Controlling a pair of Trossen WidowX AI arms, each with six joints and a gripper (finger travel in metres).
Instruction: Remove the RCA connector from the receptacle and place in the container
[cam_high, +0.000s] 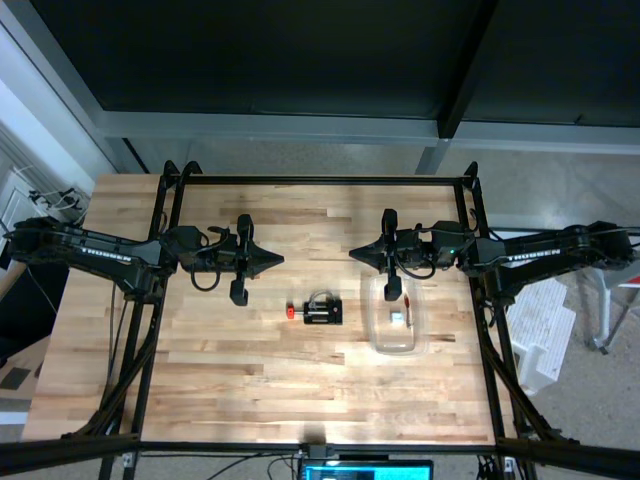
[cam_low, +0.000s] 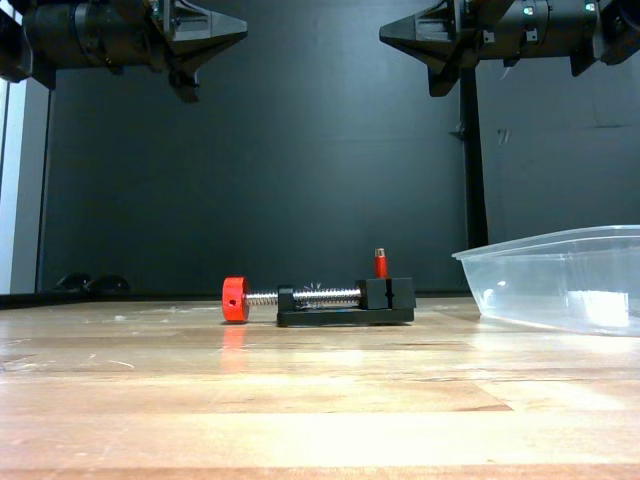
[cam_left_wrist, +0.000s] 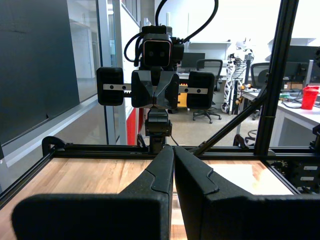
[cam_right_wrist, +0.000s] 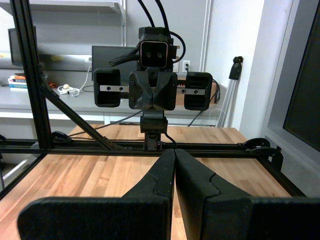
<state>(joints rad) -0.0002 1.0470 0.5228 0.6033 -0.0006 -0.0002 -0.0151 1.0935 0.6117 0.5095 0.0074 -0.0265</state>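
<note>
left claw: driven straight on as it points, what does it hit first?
Likely the right claw, also shut. The left claw, shut, points level across the wooden table, well above it, tip to tip with the right one. The gap between them looks free. Exact alignment is unclear.

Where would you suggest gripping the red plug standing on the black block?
Grip the slim red RCA plug by its shaft, from above: it stands upright atop the black rectangular block. The left gripper and right gripper, both shut, hover high to either side.
</note>
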